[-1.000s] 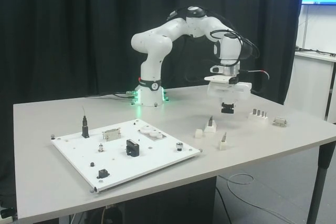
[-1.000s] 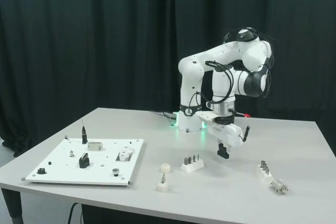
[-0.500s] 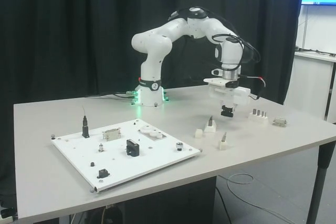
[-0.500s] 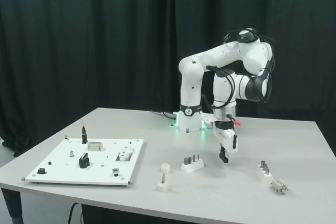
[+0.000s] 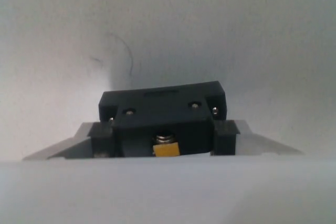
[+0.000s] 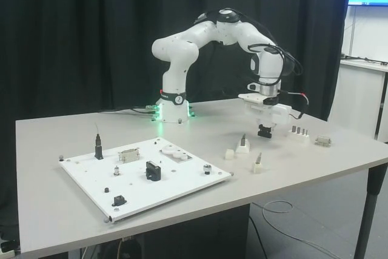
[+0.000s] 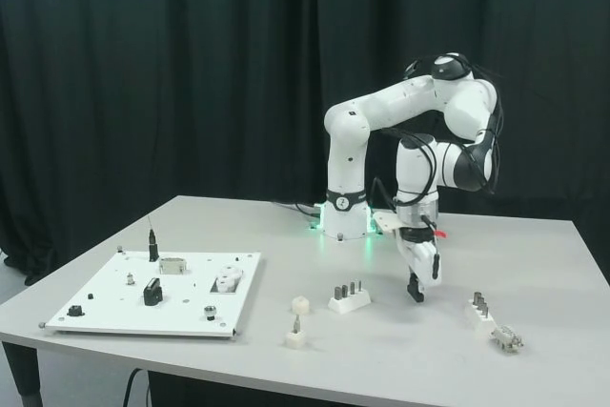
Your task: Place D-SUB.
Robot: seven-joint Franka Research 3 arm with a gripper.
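The D-SUB (image 5: pixel 163 114) is a black connector shell with two small screws on its face. My gripper (image 5: pixel 164 132) is shut on it, and it sits crosswise between the fingers. In the first room view the gripper (image 6: pixel 264 127) hangs a little above the grey table (image 6: pixel 339 159), with the D-SUB (image 6: pixel 264 131) at its tip, between two white holders. In the second room view the gripper (image 7: pixel 416 285) points down with the D-SUB (image 7: pixel 416 294) just over the table.
A white board (image 6: pixel 182 181) with several mounted parts lies at the table's other end. Small white holders (image 6: pixel 242 147) (image 6: pixel 257 165) stand near the gripper. Another holder with pins (image 6: pixel 298 133) and a loose metal connector (image 6: pixel 322 141) lie beyond it.
The arm has carried the D-SUB sideways toward the pin holder and slightly lower. The wrist has turned, and the hold has stayed the same.
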